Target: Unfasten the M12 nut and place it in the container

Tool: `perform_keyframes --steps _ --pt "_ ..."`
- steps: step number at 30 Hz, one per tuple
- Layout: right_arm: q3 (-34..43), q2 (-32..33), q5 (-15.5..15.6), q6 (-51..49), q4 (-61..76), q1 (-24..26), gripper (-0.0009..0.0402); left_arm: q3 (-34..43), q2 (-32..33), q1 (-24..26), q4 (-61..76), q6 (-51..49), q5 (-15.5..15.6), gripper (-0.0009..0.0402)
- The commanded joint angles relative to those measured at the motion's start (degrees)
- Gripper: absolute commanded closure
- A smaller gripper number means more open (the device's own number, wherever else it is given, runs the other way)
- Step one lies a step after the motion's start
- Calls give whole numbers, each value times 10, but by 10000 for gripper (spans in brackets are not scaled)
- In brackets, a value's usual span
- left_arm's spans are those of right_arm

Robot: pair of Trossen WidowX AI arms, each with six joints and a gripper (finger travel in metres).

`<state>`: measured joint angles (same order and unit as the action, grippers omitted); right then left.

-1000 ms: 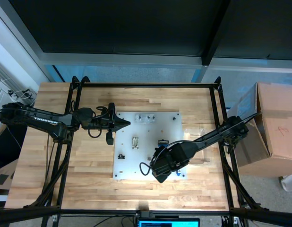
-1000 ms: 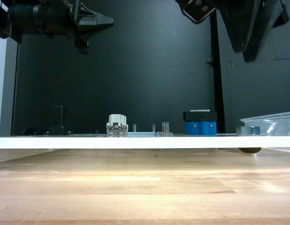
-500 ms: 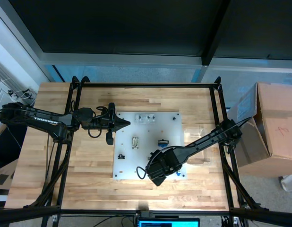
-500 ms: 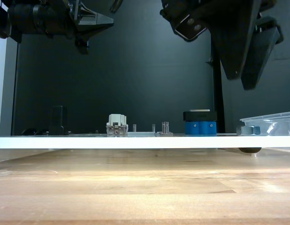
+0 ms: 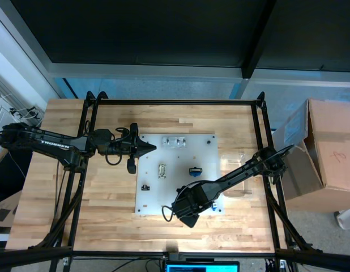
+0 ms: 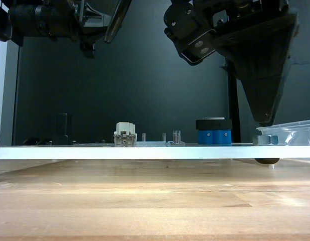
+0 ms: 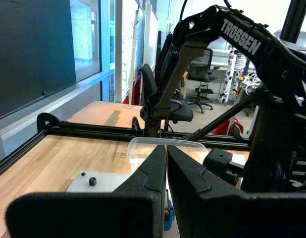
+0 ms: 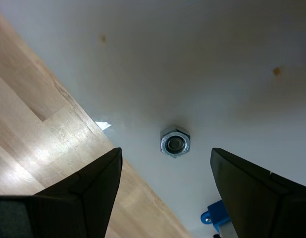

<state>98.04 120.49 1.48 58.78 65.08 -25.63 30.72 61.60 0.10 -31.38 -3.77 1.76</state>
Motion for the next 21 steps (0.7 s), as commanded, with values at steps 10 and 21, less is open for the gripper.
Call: perform_keyframes --steps 10,21 --pt "-34 0 -7 -13 -42 0 185 0 0 0 0 0 0 393" --pt "-34 -1 -9 -24 -43 0 303 0 0 0 0 0 0 393"
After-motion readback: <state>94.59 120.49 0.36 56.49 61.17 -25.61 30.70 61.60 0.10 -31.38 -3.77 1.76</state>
